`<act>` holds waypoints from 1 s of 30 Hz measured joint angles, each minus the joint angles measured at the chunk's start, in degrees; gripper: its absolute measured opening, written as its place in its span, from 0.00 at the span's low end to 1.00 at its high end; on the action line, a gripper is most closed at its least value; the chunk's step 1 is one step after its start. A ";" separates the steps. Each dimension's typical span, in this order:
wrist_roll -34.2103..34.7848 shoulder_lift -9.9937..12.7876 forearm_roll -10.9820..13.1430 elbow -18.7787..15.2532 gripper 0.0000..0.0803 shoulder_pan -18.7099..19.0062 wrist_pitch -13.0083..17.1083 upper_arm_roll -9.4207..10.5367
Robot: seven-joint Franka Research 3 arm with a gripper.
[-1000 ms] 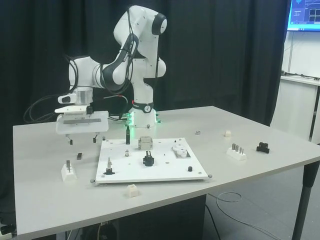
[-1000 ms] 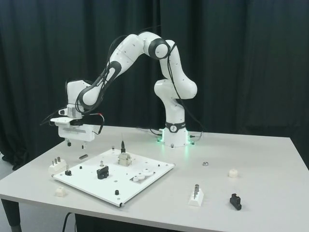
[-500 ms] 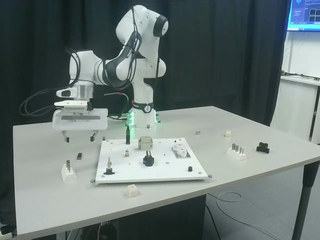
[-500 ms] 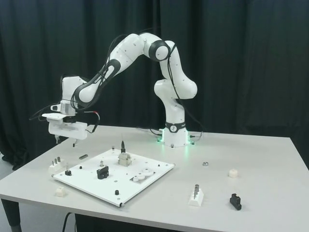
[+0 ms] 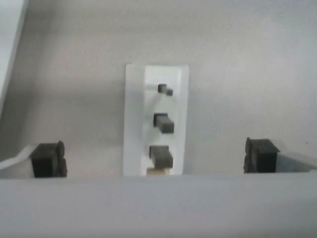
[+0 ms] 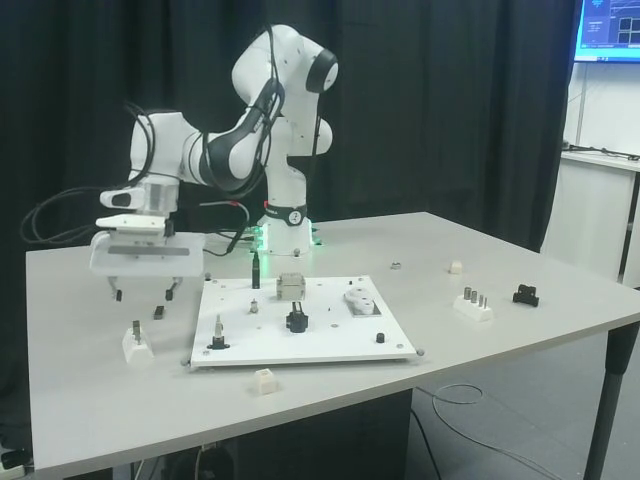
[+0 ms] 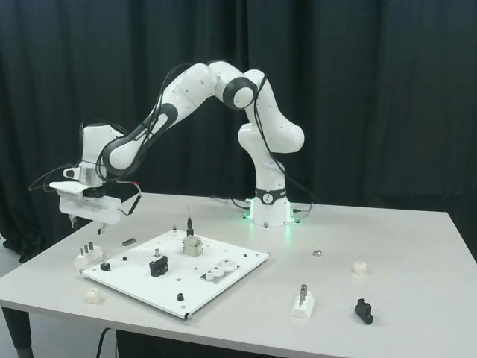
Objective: Pick square peg 2.
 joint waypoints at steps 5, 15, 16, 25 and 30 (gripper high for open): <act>0.17 2.85 0.98 3.79 1.00 -1.82 -2.27 1.02; 0.17 6.31 1.13 8.90 1.00 -4.88 -6.77 2.46; 0.17 6.50 1.13 9.13 1.00 -5.07 -7.09 2.53; 0.16 7.37 1.14 9.75 1.00 -6.37 -8.45 3.34; 0.16 7.56 1.14 9.83 1.00 -7.11 -8.45 4.24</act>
